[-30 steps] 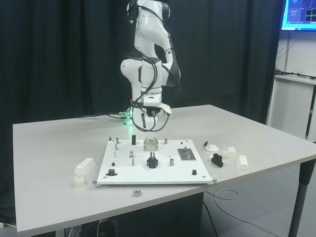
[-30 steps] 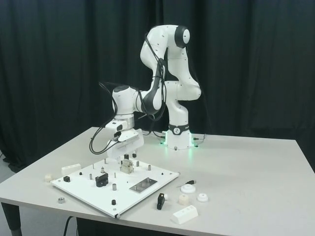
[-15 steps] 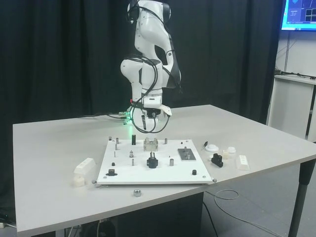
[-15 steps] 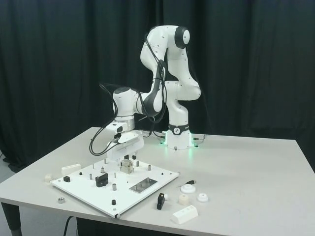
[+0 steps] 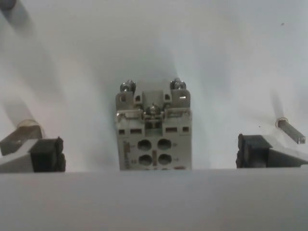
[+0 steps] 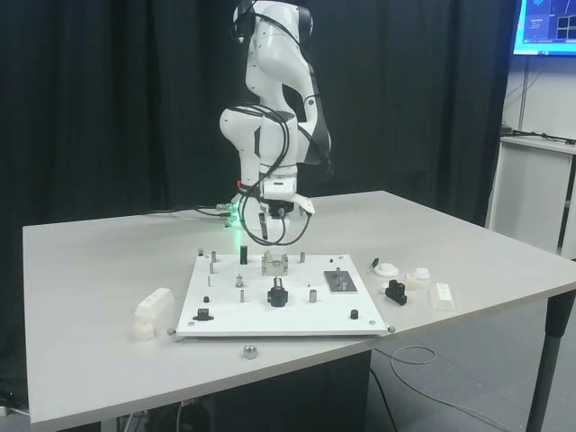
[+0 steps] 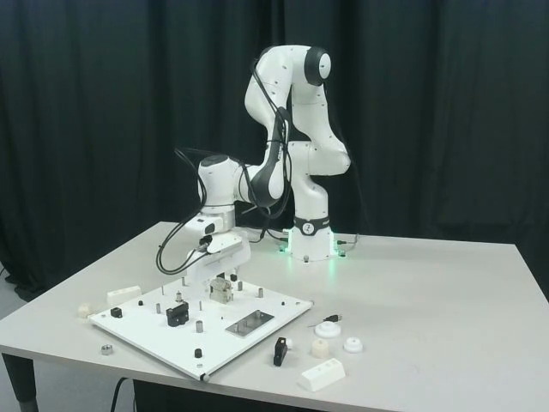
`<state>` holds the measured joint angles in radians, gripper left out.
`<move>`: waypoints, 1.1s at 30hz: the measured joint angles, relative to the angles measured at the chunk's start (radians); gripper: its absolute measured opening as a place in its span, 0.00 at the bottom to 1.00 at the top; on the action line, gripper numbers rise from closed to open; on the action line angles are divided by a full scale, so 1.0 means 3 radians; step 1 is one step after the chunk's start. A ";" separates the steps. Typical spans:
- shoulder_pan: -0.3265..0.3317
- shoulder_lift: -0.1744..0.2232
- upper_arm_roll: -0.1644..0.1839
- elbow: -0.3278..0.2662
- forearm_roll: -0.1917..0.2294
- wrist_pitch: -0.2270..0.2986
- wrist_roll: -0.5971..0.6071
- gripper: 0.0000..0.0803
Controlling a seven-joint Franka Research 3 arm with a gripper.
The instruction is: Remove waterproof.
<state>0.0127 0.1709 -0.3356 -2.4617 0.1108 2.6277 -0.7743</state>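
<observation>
Wrist view shows the waterproof connector standing on the white board, centred between the two black fingertips, which are spread wide and clear of it on either side. From the first room view, the gripper hangs just above the connector, not touching.

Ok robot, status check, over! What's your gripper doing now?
Gripper open, empty, above the board. Grey connector on board, between the fingers, not gripped. Nothing in the way.
</observation>
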 joint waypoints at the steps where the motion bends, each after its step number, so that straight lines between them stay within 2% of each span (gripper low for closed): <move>1: 0.0000 0.0002 0.0000 0.0000 0.0000 0.0003 -0.0007 1.00; 9: -0.0002 0.0016 -0.0017 0.0000 -0.0001 0.0027 -0.0152 1.00; 10: -0.0002 0.0016 -0.0021 0.0000 -0.0001 0.0027 -0.0152 0.67; 14: -0.0006 0.0016 -0.0032 0.0000 -0.0001 0.0028 -0.0152 0.67; 15: -0.0008 0.0016 -0.0035 0.0000 -0.0001 0.0028 -0.0150 0.44; 20: -0.0008 0.0016 -0.0037 0.0000 0.0013 0.0031 -0.0132 0.44; 21: -0.0008 0.0016 -0.0037 0.0000 0.0018 0.0031 -0.0126 0.39; 33: -0.0008 0.0016 -0.0038 0.0000 0.0052 0.0031 -0.0122 0.39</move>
<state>0.0102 0.1757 -0.3470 -2.4616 0.1264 2.6371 -0.8110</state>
